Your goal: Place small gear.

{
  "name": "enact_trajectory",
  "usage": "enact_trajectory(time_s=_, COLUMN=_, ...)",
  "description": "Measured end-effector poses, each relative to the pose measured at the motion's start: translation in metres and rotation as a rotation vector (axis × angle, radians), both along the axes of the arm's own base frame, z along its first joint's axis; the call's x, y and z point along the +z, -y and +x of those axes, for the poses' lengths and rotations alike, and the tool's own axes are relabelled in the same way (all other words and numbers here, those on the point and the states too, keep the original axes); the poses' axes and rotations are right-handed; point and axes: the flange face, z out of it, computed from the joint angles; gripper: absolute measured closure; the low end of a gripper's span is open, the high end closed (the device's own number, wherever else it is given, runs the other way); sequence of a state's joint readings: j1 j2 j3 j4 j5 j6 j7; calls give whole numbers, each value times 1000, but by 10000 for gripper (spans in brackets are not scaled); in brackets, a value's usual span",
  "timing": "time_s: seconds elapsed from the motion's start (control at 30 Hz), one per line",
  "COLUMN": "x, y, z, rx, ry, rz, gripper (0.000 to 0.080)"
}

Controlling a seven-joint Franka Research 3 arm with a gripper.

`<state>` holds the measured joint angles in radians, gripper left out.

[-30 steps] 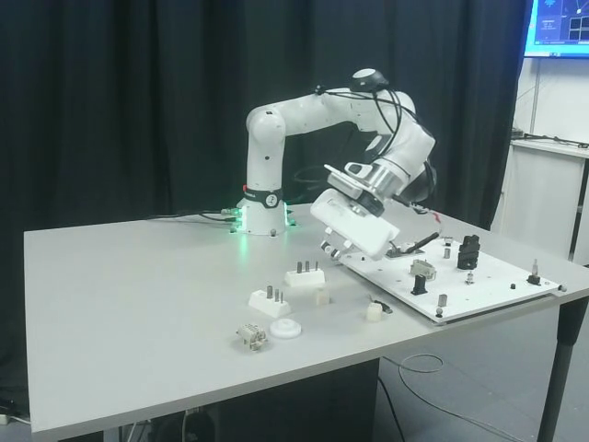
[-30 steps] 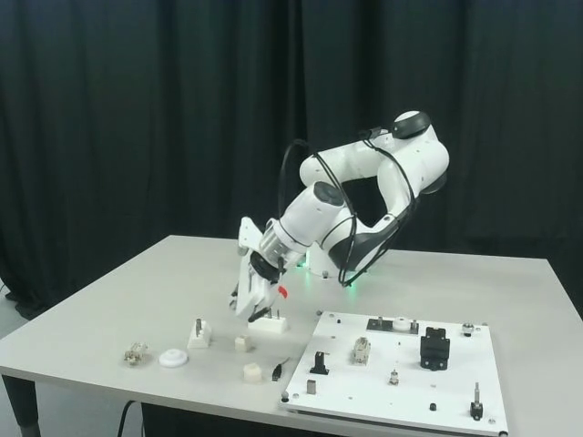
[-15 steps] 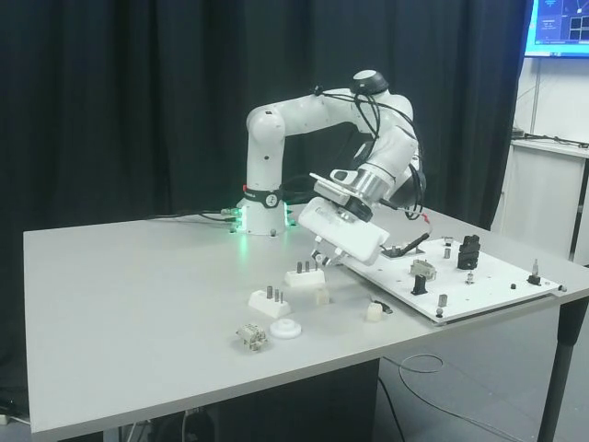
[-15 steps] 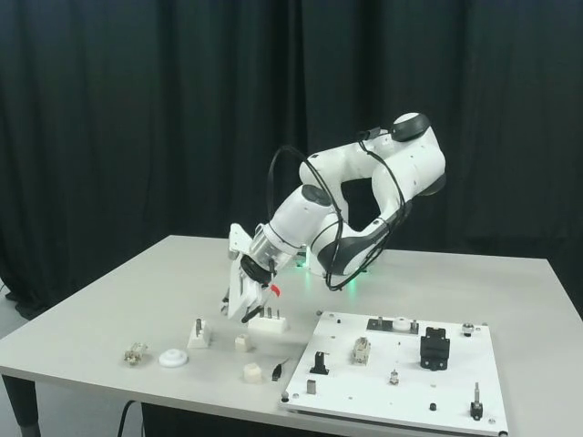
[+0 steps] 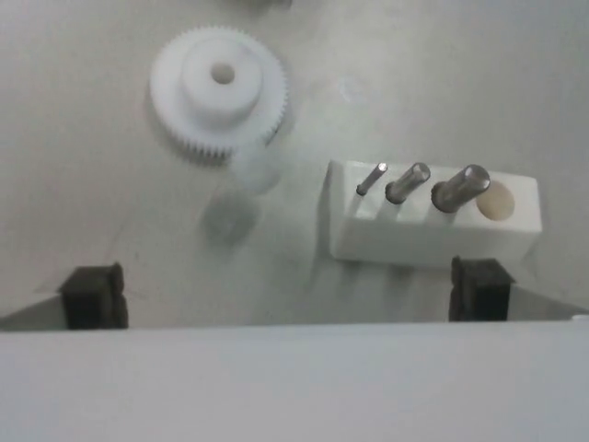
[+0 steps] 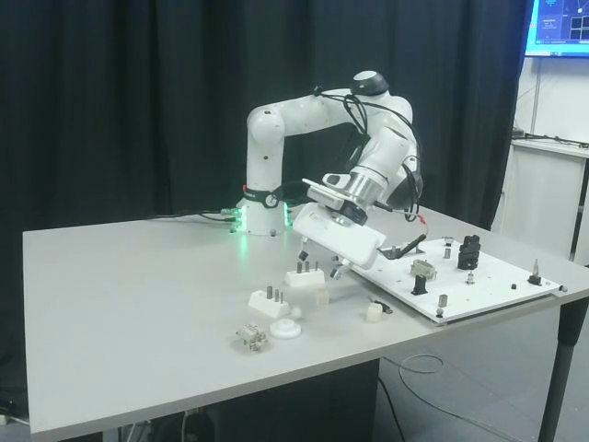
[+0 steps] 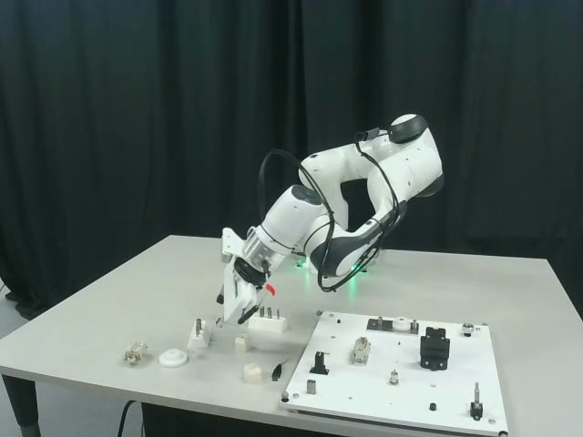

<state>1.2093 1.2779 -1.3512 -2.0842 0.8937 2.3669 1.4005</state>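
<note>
A white toothed gear (image 5: 219,92) with a raised hub lies flat on the table (image 6: 138,285), also seen as the gear (image 6: 287,330) and the gear (image 7: 173,358). Beside it stands a white block (image 5: 431,216) holding three upright metal pins, the same pin block (image 6: 269,300) and pin block (image 7: 198,335). My gripper (image 5: 285,293) is open and holds nothing. Its black fingertips (image 5: 92,296) stand wide apart. The gripper (image 6: 318,262) hangs tilted over a second pin block (image 6: 306,274), short of the gear. From the other side the gripper (image 7: 230,314) is just above the table.
The white assembly board (image 6: 479,281) with black and metal fixtures lies on the table's right side. Near the pin blocks sit a small white cube (image 6: 321,296), a white cylinder (image 6: 375,312) and a metal connector (image 6: 250,337). The arm's base (image 6: 262,207) shows green lights.
The arm has swung away from the assembly board toward the loose parts on the table. The gripper now hangs over the pin blocks, still open and holding nothing.
</note>
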Motion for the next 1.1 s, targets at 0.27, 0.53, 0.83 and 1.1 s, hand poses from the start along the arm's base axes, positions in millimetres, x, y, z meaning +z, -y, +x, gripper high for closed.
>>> enact_trajectory(time_s=0.27, x=1, y=3, z=1, rx=2, ry=5, rz=6, gripper=13)
enact_trajectory(time_s=0.53, x=2, y=3, z=2, rx=0, ry=11, rz=11, gripper=3)
enact_trajectory(time_s=0.83, x=3, y=2, z=3, rx=2, ry=13, rz=14, gripper=3)
enact_trajectory(time_s=1.1, x=5, y=1, z=6, rx=8, ry=13, rz=16, gripper=3)
